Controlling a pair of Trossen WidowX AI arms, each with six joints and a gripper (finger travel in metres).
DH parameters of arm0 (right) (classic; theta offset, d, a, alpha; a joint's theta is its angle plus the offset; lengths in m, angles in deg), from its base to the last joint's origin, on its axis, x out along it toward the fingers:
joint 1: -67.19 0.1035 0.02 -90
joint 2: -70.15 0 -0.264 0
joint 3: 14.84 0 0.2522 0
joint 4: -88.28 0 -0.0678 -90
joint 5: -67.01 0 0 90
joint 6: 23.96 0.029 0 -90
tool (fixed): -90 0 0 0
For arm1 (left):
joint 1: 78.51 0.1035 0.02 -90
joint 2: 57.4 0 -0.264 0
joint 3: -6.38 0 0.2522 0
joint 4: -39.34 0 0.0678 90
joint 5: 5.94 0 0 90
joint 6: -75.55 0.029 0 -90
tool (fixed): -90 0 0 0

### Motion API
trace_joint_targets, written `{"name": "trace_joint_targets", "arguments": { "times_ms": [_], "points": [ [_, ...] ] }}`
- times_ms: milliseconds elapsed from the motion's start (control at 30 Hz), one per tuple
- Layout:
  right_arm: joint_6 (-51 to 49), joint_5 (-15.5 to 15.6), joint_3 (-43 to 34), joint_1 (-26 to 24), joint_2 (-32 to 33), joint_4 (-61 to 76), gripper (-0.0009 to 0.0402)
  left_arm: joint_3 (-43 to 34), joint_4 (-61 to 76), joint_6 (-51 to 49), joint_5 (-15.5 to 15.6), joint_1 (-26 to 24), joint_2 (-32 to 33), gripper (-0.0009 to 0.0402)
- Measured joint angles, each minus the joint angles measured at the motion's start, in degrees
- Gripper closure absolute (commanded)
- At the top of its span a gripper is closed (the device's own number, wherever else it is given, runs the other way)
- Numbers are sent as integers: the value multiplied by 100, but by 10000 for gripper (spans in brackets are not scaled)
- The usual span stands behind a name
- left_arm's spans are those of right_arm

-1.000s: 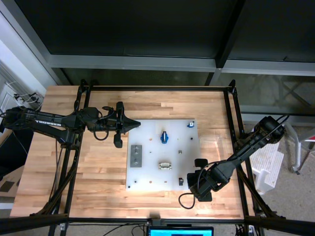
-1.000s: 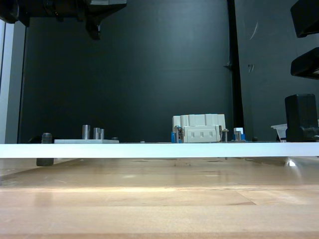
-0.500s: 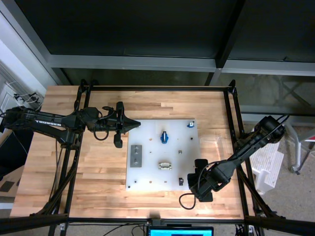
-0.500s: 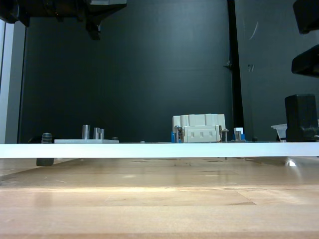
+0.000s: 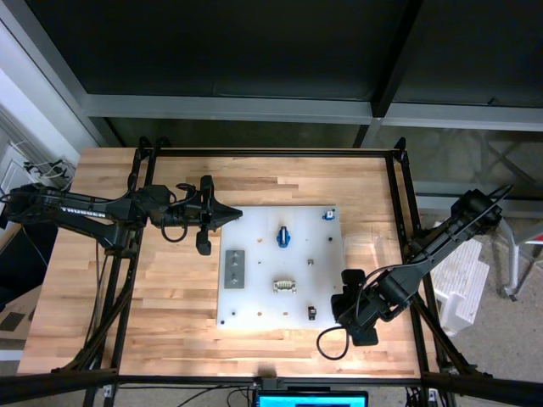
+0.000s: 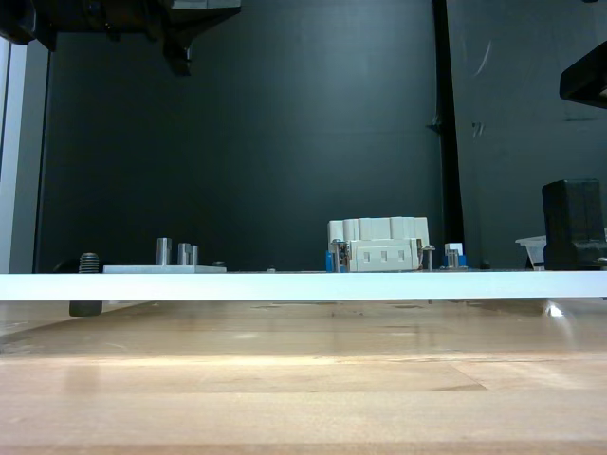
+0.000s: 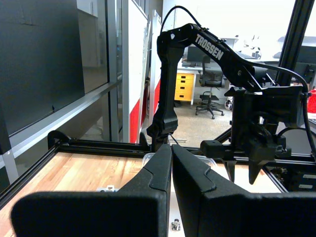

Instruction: Pick the 16mm bar and install on taskboard

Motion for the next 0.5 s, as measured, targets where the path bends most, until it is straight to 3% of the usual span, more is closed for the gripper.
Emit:
{"name": "trace_joint_targets", "arguments": {
  "times_ms": [233,500],
  "points": [
    [-37,9,0,0,-2,-13,275,0,0,0,0,0,0,393],
    [-94,-48,0,-79,-162,-90,397,0,-2,-2,-2,0,0,393]
  ]
}}
